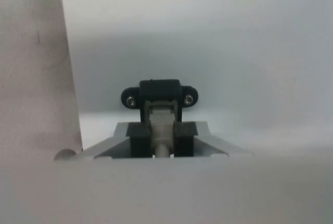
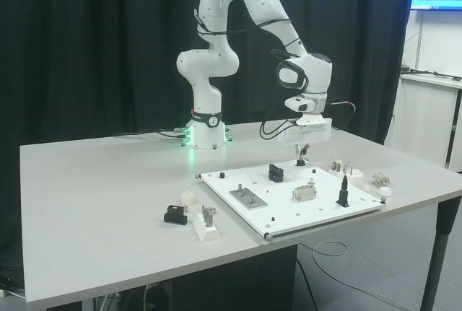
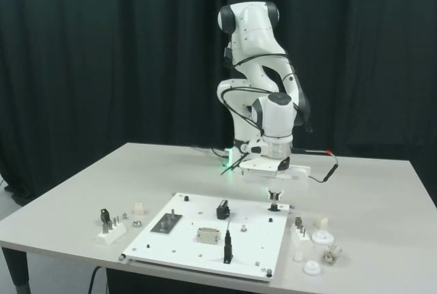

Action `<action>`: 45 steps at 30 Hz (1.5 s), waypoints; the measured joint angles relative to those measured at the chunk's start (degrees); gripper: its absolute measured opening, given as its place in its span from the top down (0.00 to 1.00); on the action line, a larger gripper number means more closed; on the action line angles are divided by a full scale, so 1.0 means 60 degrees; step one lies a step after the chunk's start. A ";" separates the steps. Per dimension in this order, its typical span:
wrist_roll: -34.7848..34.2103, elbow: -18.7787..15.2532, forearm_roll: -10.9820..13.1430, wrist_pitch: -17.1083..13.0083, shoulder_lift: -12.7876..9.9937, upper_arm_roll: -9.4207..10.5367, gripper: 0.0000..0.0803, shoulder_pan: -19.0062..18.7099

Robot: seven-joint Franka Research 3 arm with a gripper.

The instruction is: Insert Ethernet.

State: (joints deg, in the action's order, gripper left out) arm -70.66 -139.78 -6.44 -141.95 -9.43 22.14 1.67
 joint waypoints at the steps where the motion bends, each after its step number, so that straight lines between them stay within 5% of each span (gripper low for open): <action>1: 0.0000 0.0000 0.0000 -0.0001 0.0000 -0.0001 0.90 0.0000; 23: 0.0222 -0.0007 -0.0046 -0.0013 0.0033 -0.0032 0.90 0.0021; 24: 0.0302 -0.0006 -0.0072 -0.0018 0.0048 -0.0048 0.54 0.0022; 33: 0.0453 0.0008 -0.0118 -0.0005 0.0363 -0.0257 0.54 0.0038; 34: 0.0452 0.0008 -0.0116 0.0009 0.0420 -0.0274 0.04 0.0042; 45: 0.0334 0.0007 0.0013 0.0535 0.1190 -0.0299 0.01 0.0080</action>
State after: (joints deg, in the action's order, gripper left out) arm -68.65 -139.74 -6.36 -138.74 -2.29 20.34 2.15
